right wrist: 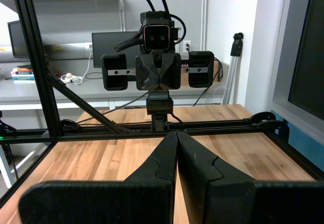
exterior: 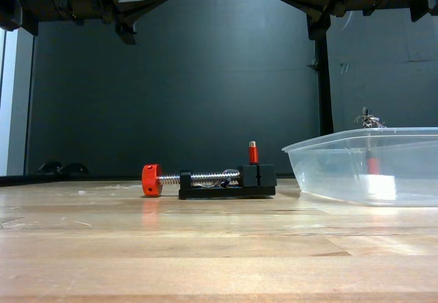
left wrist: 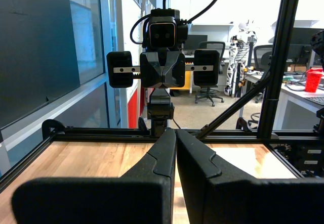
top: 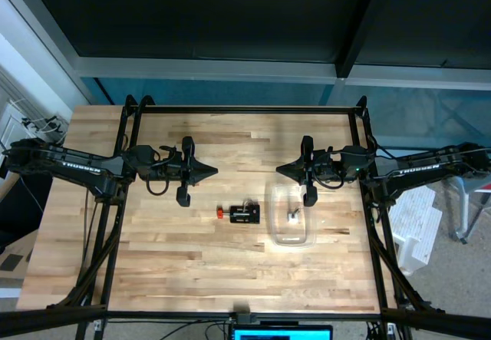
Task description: Pick the rca connector and install on the hub
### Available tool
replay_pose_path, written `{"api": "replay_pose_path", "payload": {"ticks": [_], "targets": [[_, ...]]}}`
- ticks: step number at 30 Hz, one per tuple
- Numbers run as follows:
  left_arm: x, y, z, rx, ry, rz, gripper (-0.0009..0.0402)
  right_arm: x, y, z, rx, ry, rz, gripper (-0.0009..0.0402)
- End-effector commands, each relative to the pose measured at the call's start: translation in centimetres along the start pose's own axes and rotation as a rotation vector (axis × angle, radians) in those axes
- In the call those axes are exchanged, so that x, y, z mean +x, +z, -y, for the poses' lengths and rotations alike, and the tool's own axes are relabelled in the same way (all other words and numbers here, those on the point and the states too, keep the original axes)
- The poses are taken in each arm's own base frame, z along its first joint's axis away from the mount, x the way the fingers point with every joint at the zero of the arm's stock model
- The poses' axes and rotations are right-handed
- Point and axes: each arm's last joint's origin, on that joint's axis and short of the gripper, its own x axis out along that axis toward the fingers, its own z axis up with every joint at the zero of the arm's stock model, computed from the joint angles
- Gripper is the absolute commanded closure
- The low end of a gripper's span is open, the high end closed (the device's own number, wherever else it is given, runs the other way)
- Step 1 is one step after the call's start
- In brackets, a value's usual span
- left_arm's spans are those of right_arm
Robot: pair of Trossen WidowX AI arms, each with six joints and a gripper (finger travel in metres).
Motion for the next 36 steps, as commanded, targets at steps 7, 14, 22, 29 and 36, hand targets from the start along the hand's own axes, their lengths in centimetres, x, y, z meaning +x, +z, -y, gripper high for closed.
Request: {"api": "replay_pose_path", "payload": {"ticks": [7, 14, 22, 29, 36], "targets": [[0.0, 0.0, 0.0, 0.000, 0.000, 0.001, 0.0393, 0.0, 0.0, 0.0, 0.001, 0.001, 0.000, 0.0393], [0.0, 0.0, 0.0, 0.000, 0.000, 0.001, 0.0393, 0.0, -0.3, 0.0, 0.017, -0.012, -0.060, 0.0393], [0.0, 0.0, 0.0, 0.000, 0.000, 0.001, 0.0393, 0.4, 0.1, -0.1, 0.001, -0.019, -0.316, 0.0393], [0.0, 0.0, 0.0, 0.000, 0.000, 0.001, 0.0393, 0.2, 0.0, -0.7, -0.002, -0.008, -0.565, 0.0393], [0.0, 0.0, 0.0, 0.000, 0.000, 0.000, 0.0393, 0.0, 0.2, -1.5, 0.001, 0.003, -0.730, 0.0393]]}}
